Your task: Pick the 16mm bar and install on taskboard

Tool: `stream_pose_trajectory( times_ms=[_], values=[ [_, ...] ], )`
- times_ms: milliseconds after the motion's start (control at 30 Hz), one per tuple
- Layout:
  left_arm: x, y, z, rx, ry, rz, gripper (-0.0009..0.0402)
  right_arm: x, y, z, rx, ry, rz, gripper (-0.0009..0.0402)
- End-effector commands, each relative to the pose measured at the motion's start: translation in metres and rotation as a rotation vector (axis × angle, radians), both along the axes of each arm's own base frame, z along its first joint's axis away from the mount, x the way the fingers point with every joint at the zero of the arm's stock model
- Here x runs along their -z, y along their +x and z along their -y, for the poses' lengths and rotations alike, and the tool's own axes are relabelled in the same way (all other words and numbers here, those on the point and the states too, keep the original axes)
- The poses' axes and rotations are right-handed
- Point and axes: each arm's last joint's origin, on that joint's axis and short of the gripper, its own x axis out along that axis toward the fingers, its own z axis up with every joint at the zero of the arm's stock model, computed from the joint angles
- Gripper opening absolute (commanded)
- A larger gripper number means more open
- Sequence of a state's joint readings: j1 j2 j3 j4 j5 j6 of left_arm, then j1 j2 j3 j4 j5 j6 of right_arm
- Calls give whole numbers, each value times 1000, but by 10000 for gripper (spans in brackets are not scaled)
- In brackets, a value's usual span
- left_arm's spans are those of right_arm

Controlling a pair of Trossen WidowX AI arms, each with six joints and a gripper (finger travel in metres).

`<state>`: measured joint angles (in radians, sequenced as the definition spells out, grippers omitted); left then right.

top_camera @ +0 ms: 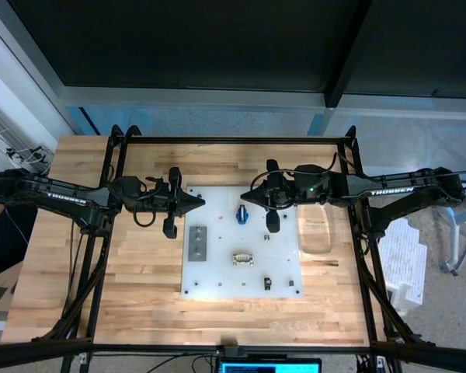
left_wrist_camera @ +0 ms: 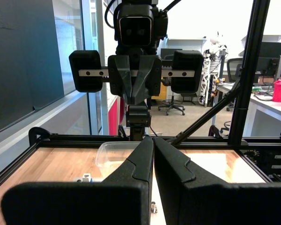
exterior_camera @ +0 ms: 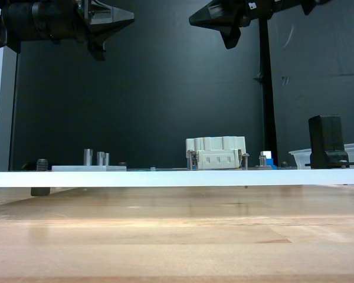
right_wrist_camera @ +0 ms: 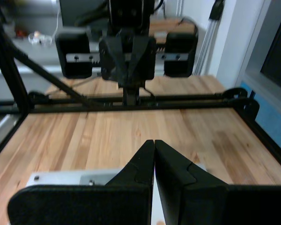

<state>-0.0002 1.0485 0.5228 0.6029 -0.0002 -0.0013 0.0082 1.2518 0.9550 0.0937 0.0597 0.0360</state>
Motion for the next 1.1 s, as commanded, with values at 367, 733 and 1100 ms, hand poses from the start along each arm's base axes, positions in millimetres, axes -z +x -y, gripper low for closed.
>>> stream_pose_trajectory(
  times_ms=[367,733,1100],
  values=[
    [0,0,0,0,0,0,0,22,-17,-1,-30,21,171,0],
    [0,0,0,0,0,0,0,35,-22,-1,-34,42,240,0],
    [0,0,0,0,0,0,0,36,-22,-1,-31,47,237,0]
  ],
)
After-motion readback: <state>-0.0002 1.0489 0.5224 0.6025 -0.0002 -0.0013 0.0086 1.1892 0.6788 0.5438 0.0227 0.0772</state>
